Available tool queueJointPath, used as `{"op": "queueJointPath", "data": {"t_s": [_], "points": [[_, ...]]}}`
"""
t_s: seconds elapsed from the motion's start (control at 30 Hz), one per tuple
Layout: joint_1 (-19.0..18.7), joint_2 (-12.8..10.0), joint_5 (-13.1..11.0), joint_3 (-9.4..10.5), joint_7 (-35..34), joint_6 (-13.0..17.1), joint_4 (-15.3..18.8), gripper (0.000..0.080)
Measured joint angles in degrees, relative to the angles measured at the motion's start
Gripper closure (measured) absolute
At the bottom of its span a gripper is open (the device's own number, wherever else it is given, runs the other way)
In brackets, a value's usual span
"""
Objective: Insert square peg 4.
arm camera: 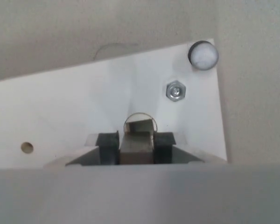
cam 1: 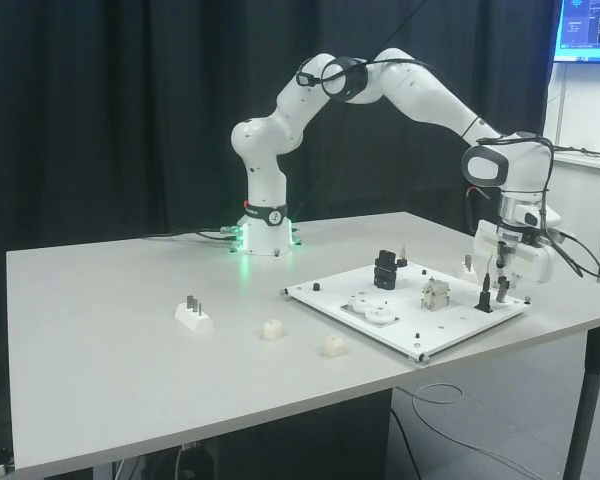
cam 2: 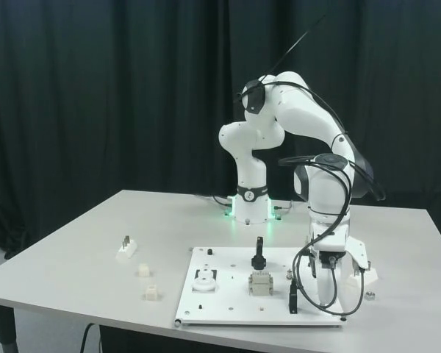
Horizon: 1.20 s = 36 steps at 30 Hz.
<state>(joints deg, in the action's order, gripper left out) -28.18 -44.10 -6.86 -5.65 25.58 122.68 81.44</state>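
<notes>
The jaws clamp the square peg (arm camera: 136,148) above a round hole (arm camera: 141,122) (partly hidden); slight misalignment could jam it on the white board (arm camera: 74,107).

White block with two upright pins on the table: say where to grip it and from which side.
Probably come from straight above and close on the two long flat sides of the white block. They look parallel, and its upright pins would sit between the fingers rather than under them.
</notes>
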Motion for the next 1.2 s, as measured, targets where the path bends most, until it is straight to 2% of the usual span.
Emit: {"op": "queueJointPath", "data": {"t_s": [0.3,1.2], "points": [[-0.1,0.0,-1.7,0.0,0.0,0.0,0.0,0.0652],[-0.1,-0.2,-1.8,-0.23,-1.8,0.9,0.0,0.0652]]}}
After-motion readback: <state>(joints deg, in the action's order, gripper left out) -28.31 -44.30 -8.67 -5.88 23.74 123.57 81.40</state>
